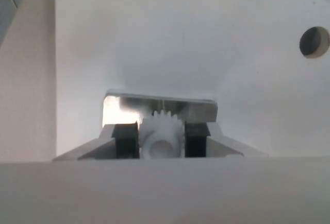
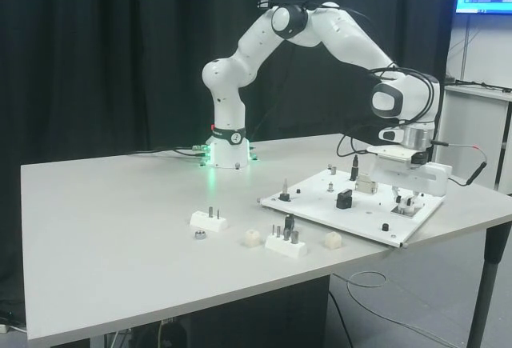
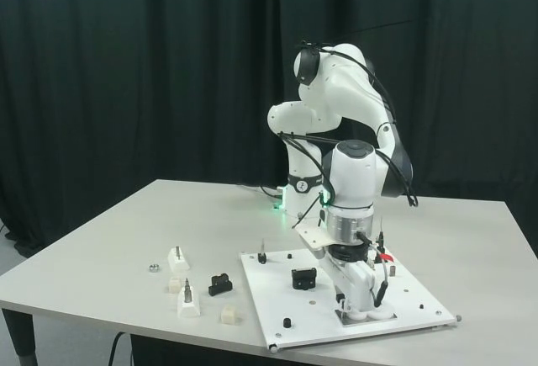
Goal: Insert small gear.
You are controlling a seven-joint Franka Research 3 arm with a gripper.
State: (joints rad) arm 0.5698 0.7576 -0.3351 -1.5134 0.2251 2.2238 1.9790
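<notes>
In the wrist view a small white gear (image 1: 162, 134) with teeth along its top sits between my two black finger pads (image 1: 126, 140), which press on it from both sides. My gripper (image 1: 161, 141) is shut on the gear. Right behind the gear lies a shiny grey metal plate (image 1: 198, 108) set in the white board (image 1: 180, 44). In the first room view the gripper (image 2: 406, 199) hangs low over the board's near right corner (image 2: 416, 218). In the second room view the gripper (image 3: 353, 305) is down at the board (image 3: 277, 294), and the gear is hidden there.
The white board carries a black block (image 2: 345, 199), upright pegs (image 2: 285, 188) and small black knobs (image 2: 385, 227). A round dark hole (image 1: 314, 41) shows in the board. On the grey table (image 2: 104, 220) stand small white fixtures with pins (image 2: 208, 219), white blocks (image 2: 251, 238) and a metal nut (image 2: 198, 235).
</notes>
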